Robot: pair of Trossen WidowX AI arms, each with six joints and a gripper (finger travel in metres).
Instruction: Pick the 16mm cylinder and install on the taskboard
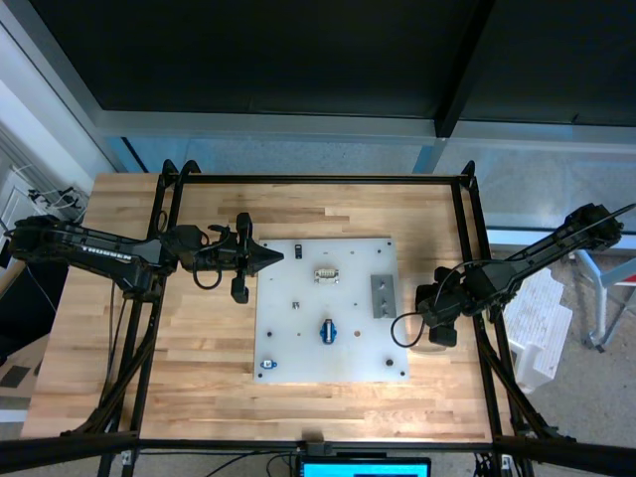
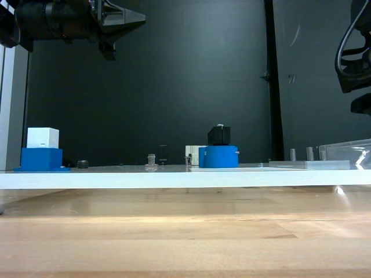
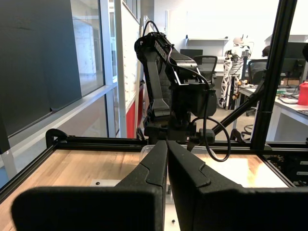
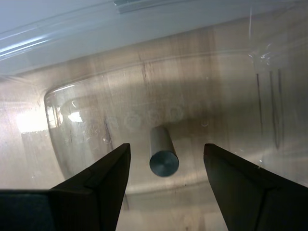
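Note:
The 16mm cylinder [image 4: 162, 152], a short grey metal piece, lies in a clear plastic tray [image 4: 72, 115]. My right gripper [image 4: 166, 146] is open over it, one finger on each side and neither touching it. In the high view the right gripper [image 1: 437, 336] hangs just off the right edge of the white taskboard [image 1: 298, 338]. My left gripper [image 1: 276, 256] is shut and empty, held high above the board's left edge. It points across the table toward the right arm, and its fingertips [image 3: 167, 144] are pressed together.
On the board stand a blue connector [image 1: 327, 332], a grey metal block [image 1: 383, 294], a small silver connector [image 1: 326, 274] and a blue-and-white part [image 2: 42, 152] at the near left corner. A black frame [image 1: 318, 180] rings the wooden table.

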